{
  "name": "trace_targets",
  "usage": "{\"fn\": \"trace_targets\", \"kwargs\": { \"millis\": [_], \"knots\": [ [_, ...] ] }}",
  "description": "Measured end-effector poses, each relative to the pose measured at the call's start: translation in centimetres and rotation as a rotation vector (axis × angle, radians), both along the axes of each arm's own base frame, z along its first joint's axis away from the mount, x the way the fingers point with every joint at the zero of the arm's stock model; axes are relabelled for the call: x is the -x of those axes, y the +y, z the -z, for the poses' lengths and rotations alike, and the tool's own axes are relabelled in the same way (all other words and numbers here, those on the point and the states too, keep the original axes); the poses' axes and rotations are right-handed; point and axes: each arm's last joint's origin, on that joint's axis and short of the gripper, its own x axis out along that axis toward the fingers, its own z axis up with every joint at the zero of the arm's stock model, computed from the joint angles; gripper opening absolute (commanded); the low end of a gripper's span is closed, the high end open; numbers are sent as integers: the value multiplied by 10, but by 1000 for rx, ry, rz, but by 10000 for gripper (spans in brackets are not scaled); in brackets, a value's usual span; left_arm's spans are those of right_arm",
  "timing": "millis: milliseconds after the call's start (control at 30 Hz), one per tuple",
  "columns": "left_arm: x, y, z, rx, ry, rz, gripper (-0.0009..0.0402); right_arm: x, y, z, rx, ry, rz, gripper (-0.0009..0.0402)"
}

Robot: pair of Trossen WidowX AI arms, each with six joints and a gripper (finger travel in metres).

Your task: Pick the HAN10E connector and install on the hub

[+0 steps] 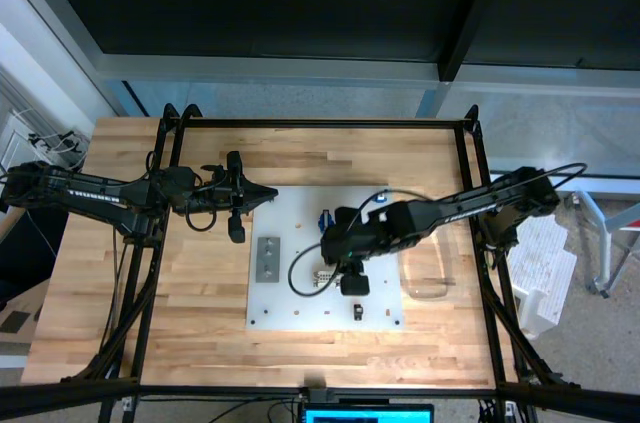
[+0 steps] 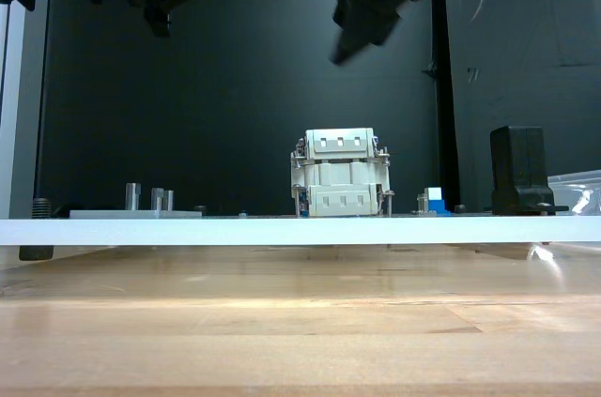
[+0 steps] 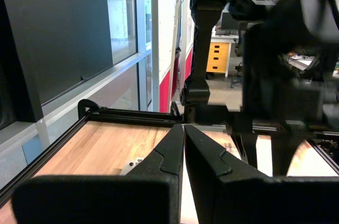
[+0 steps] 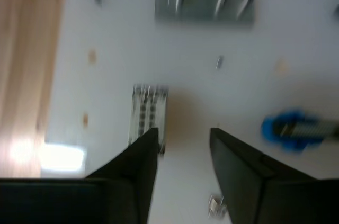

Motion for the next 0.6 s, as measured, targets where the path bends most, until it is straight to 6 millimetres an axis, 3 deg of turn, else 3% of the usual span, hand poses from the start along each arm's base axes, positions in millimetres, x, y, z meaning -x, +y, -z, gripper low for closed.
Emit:
{"fn": "trace_targets", "kwargs": {
  "millis": [200, 400, 600],
  "knots": [
    [0, 0, 0, 0, 0, 0, 1, 12, -30, -17, 3, -240, 0, -2],
    [0, 0, 0, 0, 0, 0, 1, 30, -63, -25, -69, -455, -4, 6],
    [0, 0, 0, 0, 1, 0, 1, 48, -78, -29, -49, -677, 24, 2]
  ]
}}
